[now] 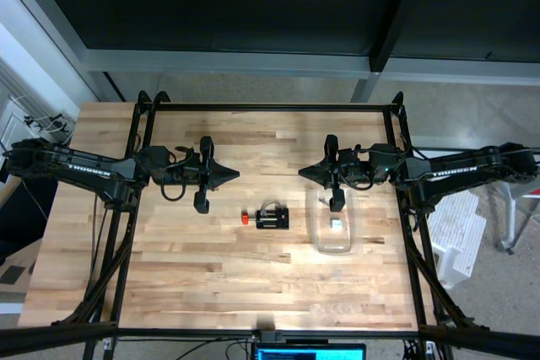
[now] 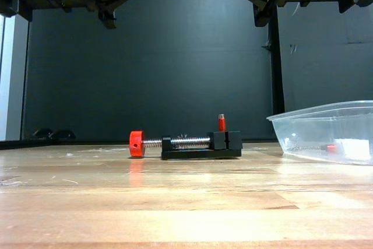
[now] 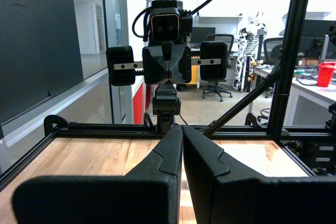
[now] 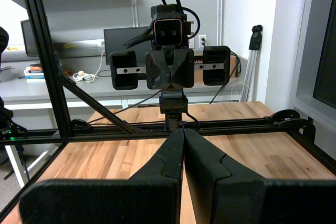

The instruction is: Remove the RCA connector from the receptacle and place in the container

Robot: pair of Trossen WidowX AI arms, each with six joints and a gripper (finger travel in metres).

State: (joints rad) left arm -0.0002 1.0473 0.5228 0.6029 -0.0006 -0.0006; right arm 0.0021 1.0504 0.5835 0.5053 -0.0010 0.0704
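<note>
From above, the black block receptacle (image 1: 272,218) sat mid-bench, with the clear, rounded container (image 1: 324,242) beside it toward the right edge. Low down, a red-ended wire (image 2: 330,148) lay inside. Wrist views: left gripper (image 3: 181,129) and right gripper (image 4: 184,132) aloft, their fingers pressed together.

L tool (image 1: 234,174) closed, raised, R tool (image 1: 303,173) likewise, tips facing

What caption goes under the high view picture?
Shut, the left end effector and right end effector face each other over the table; receptacle and container sit on it.
</note>
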